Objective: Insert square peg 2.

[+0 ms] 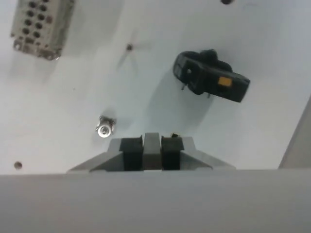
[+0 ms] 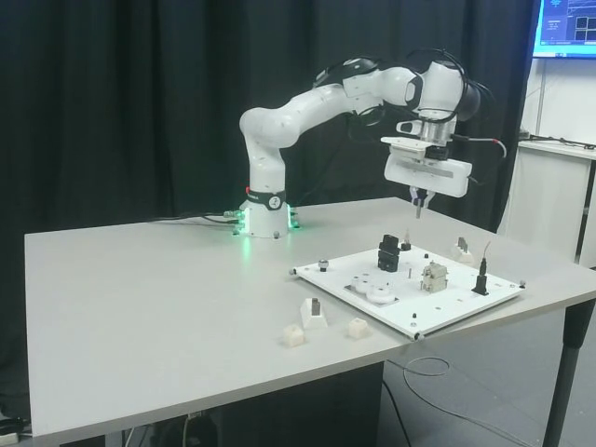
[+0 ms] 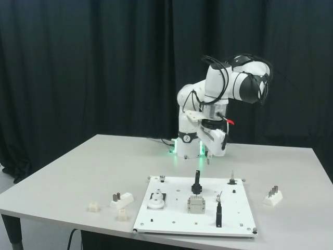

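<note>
My pincer (image 1: 151, 156) is closed on the square peg (image 1: 151, 141). In the wrist view the peg is a small grey bar clamped between my two black pads (image 1: 130, 151), with its free end poking out past them. In the first room view I hang above the white board (image 2: 466, 303), well clear of it, over the board's far edge. The board lies at about 4 o'clock from my base (image 2: 264, 222).

I judge the peg to be light, stiff and not fragile. It looks like a hard bar with smooth flat faces, so weight should not trouble me but slipping might. The flats suit my pads, and gripping two opposite faces keeps the peg from turning about its own axis. It sits centred between the pads, which I want, since an off-centre hold would let it tilt once the tip meets an edge. I would hold it near the upper end, leaving the lower part free to go into the hole. A square section has to be lined up in rotation as well as position.

Beneath me the wrist view shows a black plug (image 1: 211, 75) and a multi-pin connector (image 1: 41, 24) on the board. I cannot tell which opening is for this peg.
</note>
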Available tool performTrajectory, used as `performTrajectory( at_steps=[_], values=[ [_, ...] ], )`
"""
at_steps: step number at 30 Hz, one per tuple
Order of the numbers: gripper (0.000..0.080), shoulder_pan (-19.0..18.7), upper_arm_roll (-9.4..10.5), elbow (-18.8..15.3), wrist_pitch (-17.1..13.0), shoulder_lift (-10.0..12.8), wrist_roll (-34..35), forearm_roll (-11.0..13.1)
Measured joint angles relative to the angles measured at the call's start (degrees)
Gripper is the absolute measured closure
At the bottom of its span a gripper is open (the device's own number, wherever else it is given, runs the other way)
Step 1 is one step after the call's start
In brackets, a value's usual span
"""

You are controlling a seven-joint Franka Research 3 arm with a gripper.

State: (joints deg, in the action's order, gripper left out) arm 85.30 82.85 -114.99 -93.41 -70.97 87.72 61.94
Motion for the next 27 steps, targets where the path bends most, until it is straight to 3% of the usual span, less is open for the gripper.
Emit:
performTrajectory(
  at_steps=[9,27],
  values=[
    [0.0727,-3.0,0.26,-3.2,-2.3,0.0,9.1,-0.7],
    [0.0727,-9.5,2.34,-8.8,-9.3,0.0,15.9,-0.7]
  ],
)
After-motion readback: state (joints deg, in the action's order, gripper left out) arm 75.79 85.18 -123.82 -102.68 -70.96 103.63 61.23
